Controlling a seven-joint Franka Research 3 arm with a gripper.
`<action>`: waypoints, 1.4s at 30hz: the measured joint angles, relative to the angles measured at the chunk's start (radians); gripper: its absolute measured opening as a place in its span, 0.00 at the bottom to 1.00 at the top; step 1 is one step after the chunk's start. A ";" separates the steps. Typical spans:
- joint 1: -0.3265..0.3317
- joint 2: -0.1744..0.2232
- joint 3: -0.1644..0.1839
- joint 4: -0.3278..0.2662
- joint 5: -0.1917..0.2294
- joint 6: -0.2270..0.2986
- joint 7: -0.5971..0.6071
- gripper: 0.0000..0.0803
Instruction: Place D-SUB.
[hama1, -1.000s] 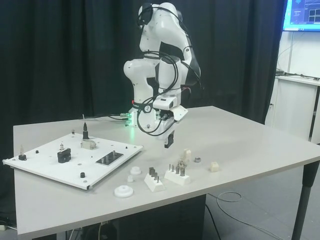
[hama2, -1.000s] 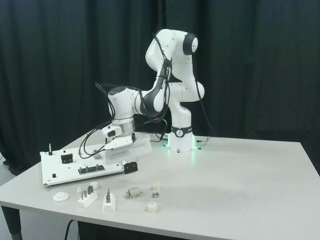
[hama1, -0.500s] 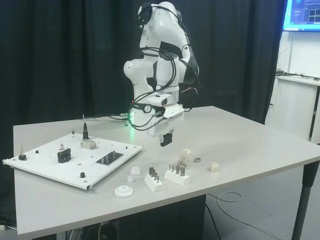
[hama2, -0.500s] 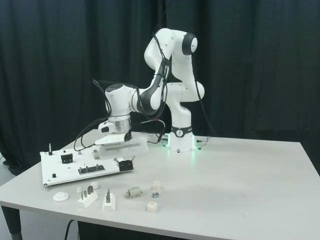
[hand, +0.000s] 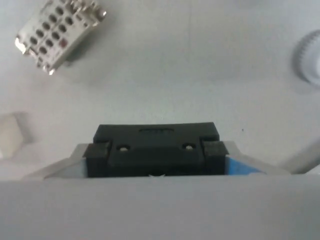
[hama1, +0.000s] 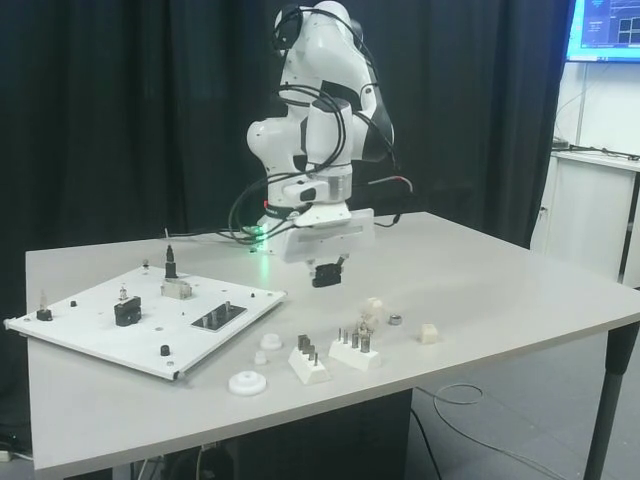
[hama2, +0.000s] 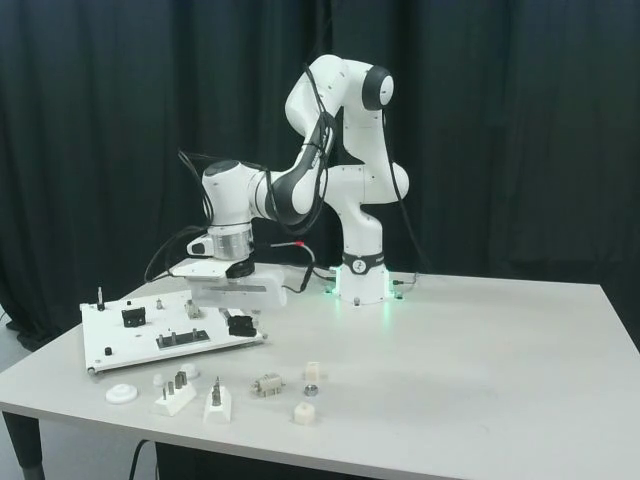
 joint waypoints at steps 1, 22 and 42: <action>0.000 0.001 0.000 0.002 0.000 0.000 0.027 0.48; 0.002 0.078 0.015 0.037 0.021 0.062 0.482 0.48; -0.018 0.146 0.015 0.037 0.156 0.121 0.737 0.48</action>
